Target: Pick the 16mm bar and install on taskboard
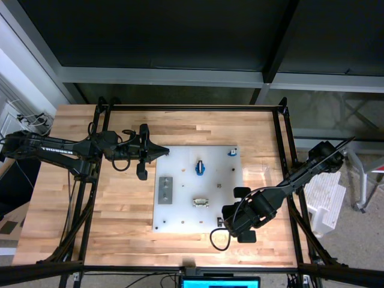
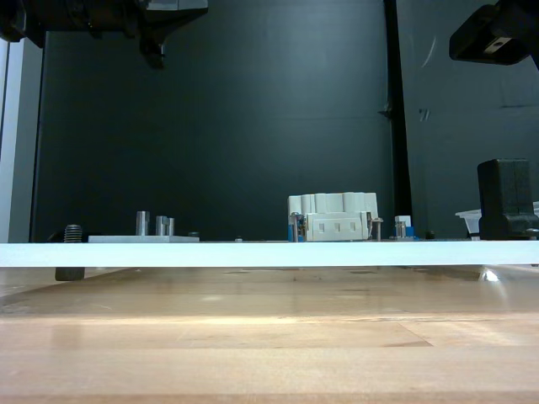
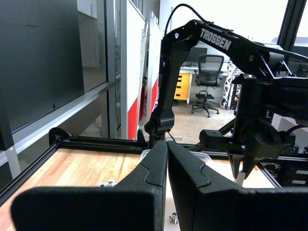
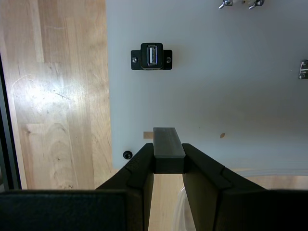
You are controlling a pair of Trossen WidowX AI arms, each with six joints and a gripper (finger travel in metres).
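The 16mm bar [image 4: 169, 149], a short dark rectangular block, is held between the fingers of my right gripper [image 4: 169, 161], which is shut on it. It hangs over the near right corner of the white taskboard [image 1: 180, 221], just inside the board's edge and clear of any seat. In the high view the right gripper [image 1: 231, 216] is at that same corner. My left gripper [image 1: 161, 153] hovers above the board's far left edge, pointing right. Its fingers [image 3: 154, 166] are shut together with nothing between them.
On the board are a grey block with upright pegs [image 1: 165, 190], a blue connector [image 1: 200, 168], a white multi-pin connector [image 2: 333, 217] and a black USB socket [image 4: 151, 56]. A black frame [image 1: 282, 129] borders the wooden table.
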